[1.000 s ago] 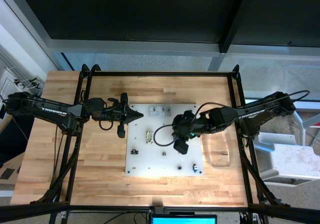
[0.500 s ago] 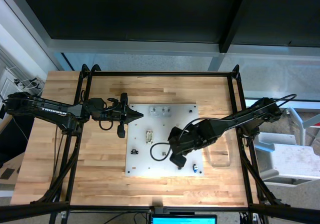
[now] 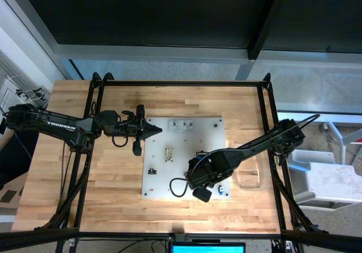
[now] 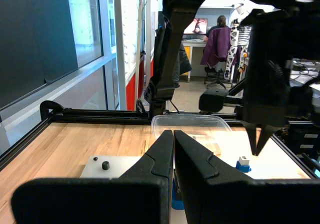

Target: Unfasten the M12 fastener and place in the container

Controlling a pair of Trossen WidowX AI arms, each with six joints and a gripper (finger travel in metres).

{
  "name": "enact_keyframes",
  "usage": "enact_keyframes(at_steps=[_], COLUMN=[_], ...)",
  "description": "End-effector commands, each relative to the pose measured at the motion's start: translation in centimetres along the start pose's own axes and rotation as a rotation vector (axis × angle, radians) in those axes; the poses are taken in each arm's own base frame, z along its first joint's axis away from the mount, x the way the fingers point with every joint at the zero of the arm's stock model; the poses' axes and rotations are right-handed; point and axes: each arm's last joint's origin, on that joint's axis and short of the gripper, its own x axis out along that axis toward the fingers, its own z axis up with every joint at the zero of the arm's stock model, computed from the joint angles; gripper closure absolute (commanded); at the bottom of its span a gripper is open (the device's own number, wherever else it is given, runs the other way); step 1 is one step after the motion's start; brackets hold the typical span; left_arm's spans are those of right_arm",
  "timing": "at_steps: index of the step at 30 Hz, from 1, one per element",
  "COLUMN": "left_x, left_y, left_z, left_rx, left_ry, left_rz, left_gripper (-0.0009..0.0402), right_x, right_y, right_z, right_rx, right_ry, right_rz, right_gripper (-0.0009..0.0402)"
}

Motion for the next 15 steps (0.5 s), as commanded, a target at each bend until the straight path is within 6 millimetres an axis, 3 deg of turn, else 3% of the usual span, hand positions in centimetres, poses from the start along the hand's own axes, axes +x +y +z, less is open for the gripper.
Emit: enact_keyframes(at_steps=[1, 15], left_x=[0.0, 0.0], left_y=[0.0, 0.0], left_z=[0.0, 0.0], left_rx=[0.000, 0.000], left_ry=[0.000, 0.000], left_rz=[0.000, 0.000], left_gripper=[0.0393, 0.0393], right_x=[0.3, 2.7], right_y=[0.8, 2.3], right_z=[0.0, -0.3], right_rx=[-0.028, -0.080], right_ry=[0.015, 0.066], right_rz=[-0.001, -0.019], right_gripper=[0.0393, 0.0388])
